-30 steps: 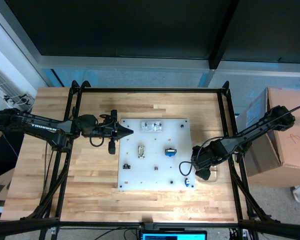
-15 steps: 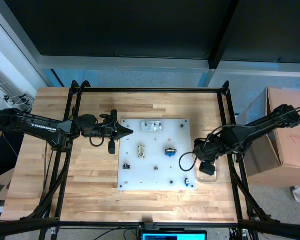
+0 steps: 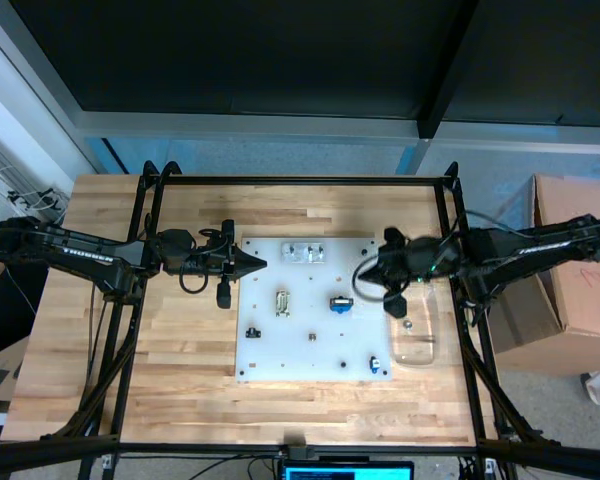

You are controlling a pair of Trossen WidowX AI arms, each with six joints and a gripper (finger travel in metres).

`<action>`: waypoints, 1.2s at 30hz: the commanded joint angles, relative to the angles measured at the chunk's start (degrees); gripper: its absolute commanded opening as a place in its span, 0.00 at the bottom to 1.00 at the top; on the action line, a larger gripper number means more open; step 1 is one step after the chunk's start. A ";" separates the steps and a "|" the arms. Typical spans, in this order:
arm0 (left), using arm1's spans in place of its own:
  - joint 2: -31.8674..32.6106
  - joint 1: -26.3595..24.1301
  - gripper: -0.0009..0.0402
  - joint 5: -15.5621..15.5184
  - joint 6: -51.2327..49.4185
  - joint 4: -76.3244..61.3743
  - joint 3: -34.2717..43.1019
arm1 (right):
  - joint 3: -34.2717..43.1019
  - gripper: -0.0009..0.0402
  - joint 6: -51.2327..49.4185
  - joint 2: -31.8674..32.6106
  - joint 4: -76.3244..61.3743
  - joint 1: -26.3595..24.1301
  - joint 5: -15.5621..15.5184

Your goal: Unfasten the M12 nut and place it in the container

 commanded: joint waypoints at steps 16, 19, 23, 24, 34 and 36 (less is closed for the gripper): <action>0.00 0.00 0.02 0.00 0.00 0.02 0.02 | -22.73 0.02 -7.48 -2.58 50.84 -11.61 -11.82; 0.00 0.00 0.02 0.02 0.00 0.00 0.02 | -25.90 0.02 -6.49 -2.58 55.71 -12.07 -11.80; 0.00 0.02 0.02 0.02 0.00 0.00 0.02 | -27.34 0.02 -6.12 -2.58 56.28 -12.61 -11.78; 0.00 0.00 0.02 0.02 0.00 0.02 0.02 | -27.36 0.02 -6.12 -2.58 56.35 -12.61 -11.74; 0.00 0.00 0.02 0.00 0.00 0.00 0.02 | -27.36 0.02 -5.75 -2.58 58.03 -12.55 -11.91; 0.00 0.00 0.02 0.00 0.00 0.00 0.02 | -27.36 0.02 -5.77 -2.58 57.96 -12.55 -11.91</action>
